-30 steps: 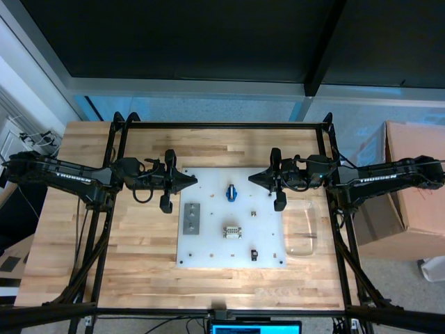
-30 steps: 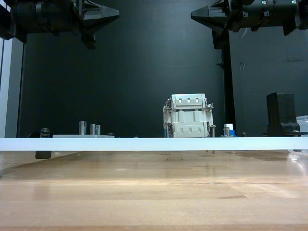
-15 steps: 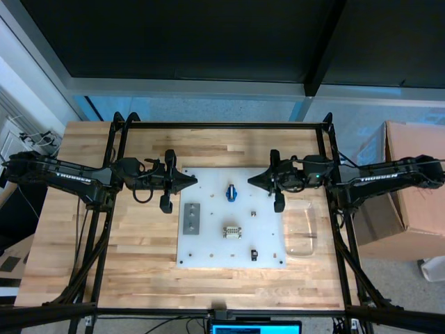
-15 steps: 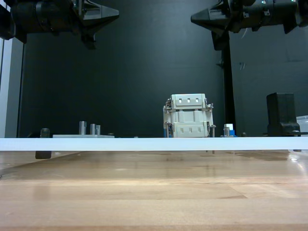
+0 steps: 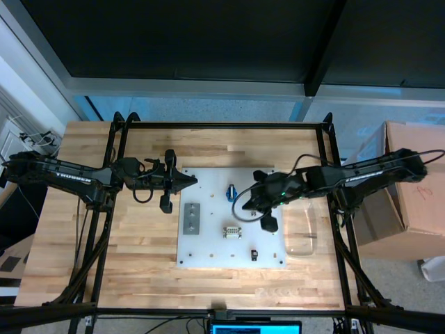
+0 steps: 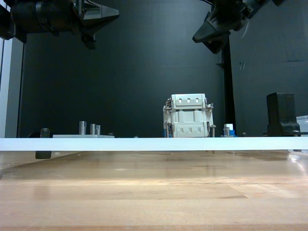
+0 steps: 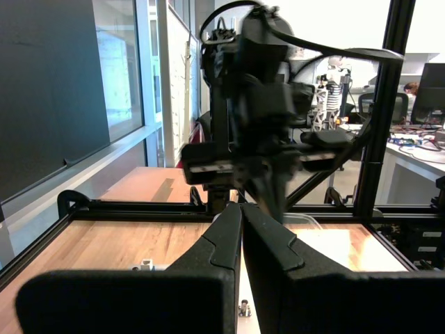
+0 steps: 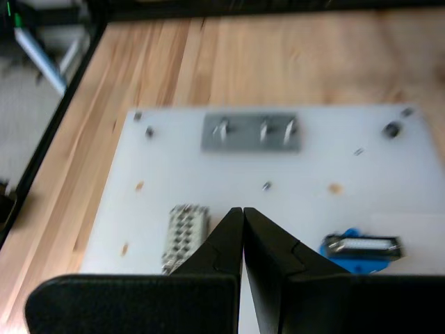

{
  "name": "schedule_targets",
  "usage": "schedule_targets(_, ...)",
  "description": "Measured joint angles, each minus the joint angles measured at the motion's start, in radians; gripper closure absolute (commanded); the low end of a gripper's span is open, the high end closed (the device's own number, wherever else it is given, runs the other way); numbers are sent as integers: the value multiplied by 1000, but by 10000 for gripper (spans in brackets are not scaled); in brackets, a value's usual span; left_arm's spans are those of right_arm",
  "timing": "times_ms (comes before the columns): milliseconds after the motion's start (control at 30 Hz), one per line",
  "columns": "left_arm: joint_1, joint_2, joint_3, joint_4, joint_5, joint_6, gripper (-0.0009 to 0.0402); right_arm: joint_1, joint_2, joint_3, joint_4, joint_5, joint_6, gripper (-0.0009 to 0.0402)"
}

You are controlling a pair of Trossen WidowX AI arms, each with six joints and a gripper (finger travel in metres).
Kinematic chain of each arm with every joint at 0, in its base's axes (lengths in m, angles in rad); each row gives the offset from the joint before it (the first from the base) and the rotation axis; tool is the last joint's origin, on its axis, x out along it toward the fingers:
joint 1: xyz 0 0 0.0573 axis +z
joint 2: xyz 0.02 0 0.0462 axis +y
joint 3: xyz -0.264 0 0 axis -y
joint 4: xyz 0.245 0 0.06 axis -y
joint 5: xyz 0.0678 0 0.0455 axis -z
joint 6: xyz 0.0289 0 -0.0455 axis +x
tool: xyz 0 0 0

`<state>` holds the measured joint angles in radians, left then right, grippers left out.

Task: Remove the HAN10E connector from the taskboard and place in the container

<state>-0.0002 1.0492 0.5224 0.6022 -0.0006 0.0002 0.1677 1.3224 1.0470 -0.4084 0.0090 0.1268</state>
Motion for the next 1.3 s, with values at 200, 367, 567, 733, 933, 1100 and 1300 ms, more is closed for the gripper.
schedule_targets(200, 0, 0, 0, 0, 0, 0, 393, 40, 172, 214, -240, 2, 34, 393)
schedule_targets(367, 0, 0, 0, 0, 0, 0, 393, 53, 295, 374, -391, 2, 77, 393)
schedule_targets(567, 0, 0, 0, 0, 0, 0, 393, 64, 432, 540, -526, -1, 105, 393)
schedule_targets(733, 0, 0, 0, 0, 0, 0, 393, 69, 535, 663, -628, -2, 130, 390)
schedule_targets(933, 0, 0, 0, 0, 0, 0, 393, 71, 644, 795, -722, 2, 164, 362)
schedule_targets(1100, 0, 0, 0, 0, 0, 0, 393, 75, 697, 850, -732, -2, 163, 309)
schedule_targets(1300, 0, 0, 0, 0, 0, 0, 393, 78, 726, 851, -781, -2, 164, 209)
